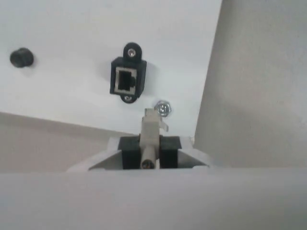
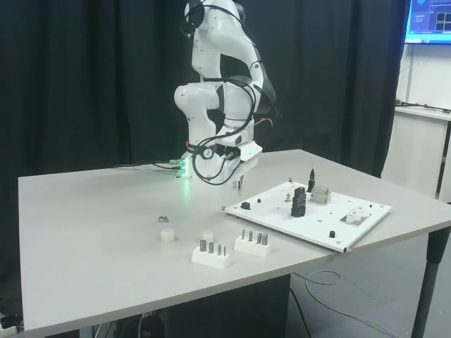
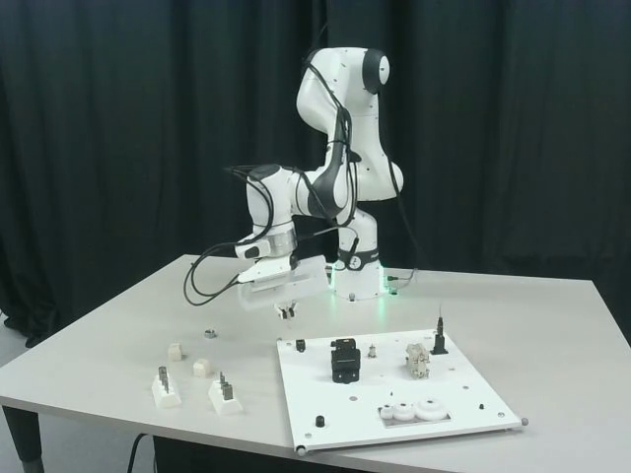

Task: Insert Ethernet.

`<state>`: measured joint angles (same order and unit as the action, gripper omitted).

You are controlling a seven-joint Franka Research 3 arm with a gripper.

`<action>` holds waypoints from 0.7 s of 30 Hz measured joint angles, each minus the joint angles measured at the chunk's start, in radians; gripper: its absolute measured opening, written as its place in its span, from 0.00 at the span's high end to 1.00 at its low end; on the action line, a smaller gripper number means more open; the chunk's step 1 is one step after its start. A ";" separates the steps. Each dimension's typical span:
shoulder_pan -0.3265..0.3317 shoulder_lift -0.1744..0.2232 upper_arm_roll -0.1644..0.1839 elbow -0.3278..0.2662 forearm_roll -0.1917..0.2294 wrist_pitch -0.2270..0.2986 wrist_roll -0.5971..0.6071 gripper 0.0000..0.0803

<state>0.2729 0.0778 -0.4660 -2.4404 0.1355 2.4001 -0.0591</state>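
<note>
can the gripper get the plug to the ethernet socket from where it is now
Probably yes: the gripper, shut on the plug, hangs above the white board, and nothing stands between it and the black socket.

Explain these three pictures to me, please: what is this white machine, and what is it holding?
It is a white jointed robot arm bolted on a grey table. Two pictures come from cameras in the room; the third looks down from the arm's wrist. Its two-fingered gripper is shut on a pale Ethernet plug, held above a flat white board. On that board sits a small black Ethernet socket, where the plug should go. Small white blocks holding metal pegs stand on the table nearby.
</note>
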 joint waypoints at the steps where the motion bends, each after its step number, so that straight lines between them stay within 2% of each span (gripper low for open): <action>1: 0.003 0.000 0.000 -0.001 -0.002 0.004 0.003 0.91; 10: 0.021 0.000 0.000 -0.022 -0.008 0.050 0.019 0.91; 21: 0.038 0.000 0.000 -0.040 -0.008 0.079 0.044 0.91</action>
<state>0.3113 0.0780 -0.4656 -2.4802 0.1275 2.4794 -0.0150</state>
